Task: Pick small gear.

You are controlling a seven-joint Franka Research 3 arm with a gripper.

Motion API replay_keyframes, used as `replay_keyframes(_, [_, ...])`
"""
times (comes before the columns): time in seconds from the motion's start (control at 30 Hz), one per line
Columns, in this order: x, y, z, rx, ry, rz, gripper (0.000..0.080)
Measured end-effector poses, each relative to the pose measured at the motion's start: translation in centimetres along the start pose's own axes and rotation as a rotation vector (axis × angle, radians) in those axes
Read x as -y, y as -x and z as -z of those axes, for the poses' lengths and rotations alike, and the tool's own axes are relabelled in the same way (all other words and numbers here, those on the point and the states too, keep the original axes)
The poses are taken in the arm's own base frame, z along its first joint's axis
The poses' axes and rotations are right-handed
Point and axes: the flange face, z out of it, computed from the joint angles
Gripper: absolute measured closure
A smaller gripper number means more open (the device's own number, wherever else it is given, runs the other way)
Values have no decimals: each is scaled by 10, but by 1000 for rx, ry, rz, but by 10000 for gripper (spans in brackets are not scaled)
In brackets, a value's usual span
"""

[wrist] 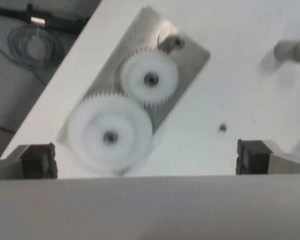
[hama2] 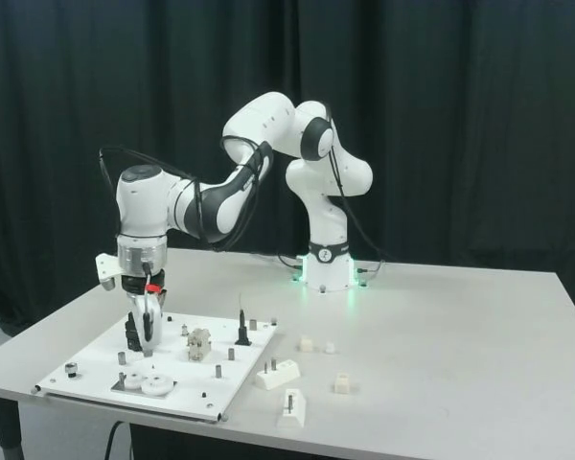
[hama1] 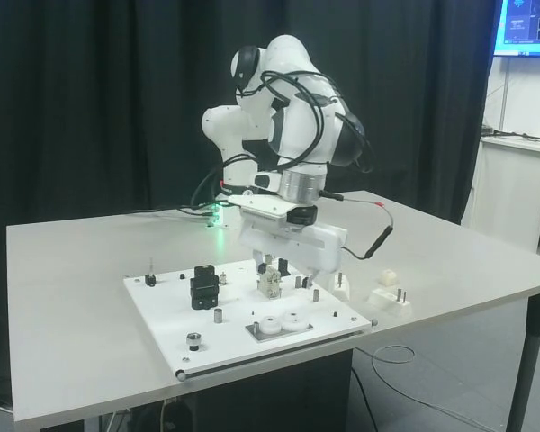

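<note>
In the wrist view two white gears mesh on a grey metal plate (wrist: 190, 57) set in the white board. The small gear (wrist: 150, 77) sits on its pin between an empty peg (wrist: 175, 42) and the large gear (wrist: 110, 135). My gripper (wrist: 145, 159) hangs above the board, open, with nothing between its black fingertips (wrist: 37, 160). The large gear lies closer to the gap between them than the small gear. In the second room view the gripper (hama2: 146, 331) hovers over the board behind the small gear (hama2: 135, 379). The first room view shows the gripper (hama1: 270, 265) above the small gear (hama1: 270, 326).
The white board (hama1: 162, 306) carries a black block (hama1: 203, 286), several upright pegs, a grey cylinder (wrist: 292, 50) and a small metal fixture (hama1: 270, 283). White parts (hama2: 276, 374) lie on the grey table beside the board. A coiled cable (wrist: 32, 45) lies on the floor beyond the board's edge.
</note>
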Motion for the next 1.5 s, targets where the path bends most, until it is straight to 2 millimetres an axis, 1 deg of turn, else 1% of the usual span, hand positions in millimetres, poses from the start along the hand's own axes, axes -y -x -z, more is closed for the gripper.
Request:
replay_keyframes(0.23, [-6, 23, 9, 16, 60, -9, 3])
replay_keyframes(0.5, [-19, 59, 20, 32, 125, -21, 3])
replay_keyframes(0.7, [-32, 87, 25, 35, 155, -31, 3])
replay_keyframes(0.97, [-55, 125, 27, 26, 186, -42, 3])
replay_keyframes(1.17, [-70, 152, 26, 10, 173, -46, 3])
replay_keyframes(1.5, [-94, 184, 20, -43, 138, -47, 3])
